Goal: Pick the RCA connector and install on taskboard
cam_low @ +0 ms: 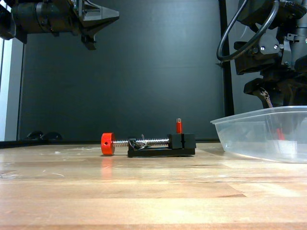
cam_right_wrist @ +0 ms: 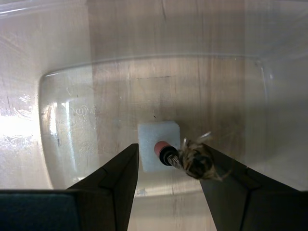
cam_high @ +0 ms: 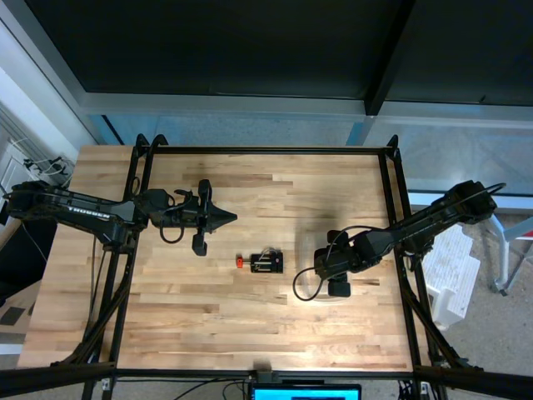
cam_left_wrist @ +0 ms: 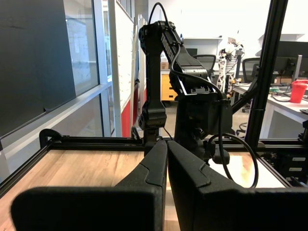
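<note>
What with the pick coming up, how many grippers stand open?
1. The right gripper, over the clear tray, aims at the RCA connector; the left gripper, shut, hovers left of the taskboard.

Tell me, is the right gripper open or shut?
Open: the right gripper hangs over the clear tray, jaws apart above the RCA connector. The left gripper, shut, hangs above the table.

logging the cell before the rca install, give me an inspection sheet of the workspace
surface: wooden table, black frame round it
job's things: taskboard mid-table; connector in clear tray, tip touching a white block
clutter: nothing seen
grippers: left gripper shut, raised left of taskboard; right gripper open, down over tray, straddling connector
cables: black loop on right arm; frayed wire at connector
surroundings: dark panel behind; screen at near edge
</note>
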